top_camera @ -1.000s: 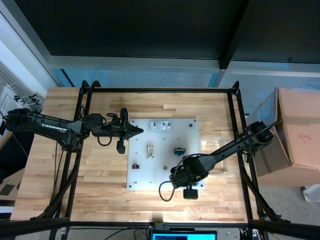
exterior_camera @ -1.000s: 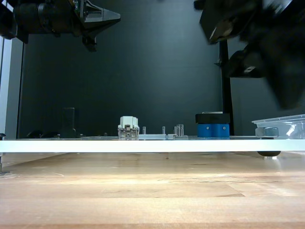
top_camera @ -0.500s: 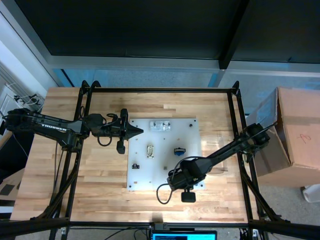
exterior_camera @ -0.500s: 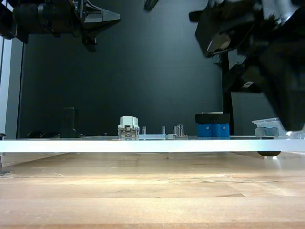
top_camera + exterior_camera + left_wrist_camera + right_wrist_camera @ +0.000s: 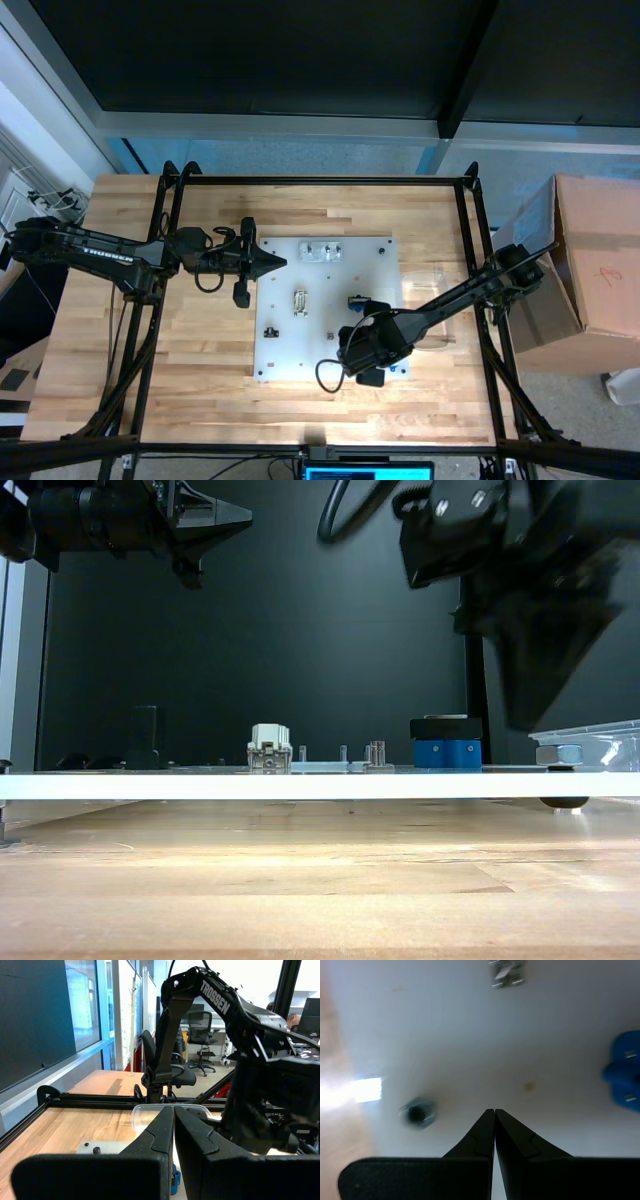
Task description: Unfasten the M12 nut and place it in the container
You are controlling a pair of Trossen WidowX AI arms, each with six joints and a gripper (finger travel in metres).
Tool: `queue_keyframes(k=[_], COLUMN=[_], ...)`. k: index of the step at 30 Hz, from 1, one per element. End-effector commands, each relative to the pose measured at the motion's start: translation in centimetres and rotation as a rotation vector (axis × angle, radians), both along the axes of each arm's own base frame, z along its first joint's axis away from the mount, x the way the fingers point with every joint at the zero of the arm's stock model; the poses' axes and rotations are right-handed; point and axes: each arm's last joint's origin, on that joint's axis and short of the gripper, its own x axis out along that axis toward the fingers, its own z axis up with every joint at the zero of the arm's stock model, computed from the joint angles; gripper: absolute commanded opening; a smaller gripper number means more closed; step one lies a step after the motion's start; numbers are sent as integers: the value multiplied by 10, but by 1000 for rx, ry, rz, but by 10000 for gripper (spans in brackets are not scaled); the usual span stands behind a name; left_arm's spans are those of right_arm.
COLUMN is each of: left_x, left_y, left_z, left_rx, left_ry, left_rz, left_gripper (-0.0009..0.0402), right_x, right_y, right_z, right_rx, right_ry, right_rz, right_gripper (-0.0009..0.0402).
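The small silver nut (image 5: 417,1113) sits on its stud on the white board (image 5: 300,345), its dark centre facing the right wrist camera. In the low view the nut (image 5: 558,754) stands at the board's right, in front of the clear container (image 5: 600,742). My right gripper (image 5: 494,1110) is shut with nothing between its fingers and hovers beside the nut, apart from it. In the high view the right gripper (image 5: 362,352) covers the board's near right part and hides the nut. My left gripper (image 5: 278,262) hangs shut and empty above the board's far left edge.
The clear container (image 5: 440,290) lies on the table just right of the board. A blue block (image 5: 446,752) and a grey connector (image 5: 270,750) stand mid-board. A cardboard box (image 5: 590,270) sits beyond the table's right edge. Black frame rails surround the table.
The right gripper has moved from over the board's near edge back toward the board's middle. The nut stays in the same place. The left arm has not moved.
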Motion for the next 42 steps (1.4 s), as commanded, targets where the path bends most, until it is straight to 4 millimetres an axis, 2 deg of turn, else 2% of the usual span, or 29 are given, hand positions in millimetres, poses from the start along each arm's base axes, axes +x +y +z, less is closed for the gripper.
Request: queue_keyframes(k=[1, 11, 14, 20, 24, 29, 34, 42], left_x=[0, 0, 0, 0, 0, 0, 0, 0], left_y=[0, 0, 0, 0, 0, 0, 0, 0], left_z=[0, 0, 0, 0, 0, 0, 0, 0], left_rx=[0, 1, 0, 0, 0, 0, 0, 0], left_ry=[-1, 0, 0, 0, 0, 0, 0, 0], left_rz=[0, 0, 0, 0, 0, 0, 0, 0], left_gripper=[0, 0, 0, 0, 0, 0, 0, 0], right_x=[-1, 2, 3, 8, 9, 9, 3, -1], right_y=[1, 12, 12, 16, 16, 14, 2, 4], right_z=[3, 16, 12, -9, -17, -16, -6, 7], right_rx=[42, 323, 314, 271, 261, 221, -45, 56], right_ry=[12, 42, 45, 80, 95, 81, 36, 50], right_rz=[5, 69, 75, 90, 92, 87, -6, 4], right_gripper=[0, 0, 0, 0, 0, 0, 0, 0])
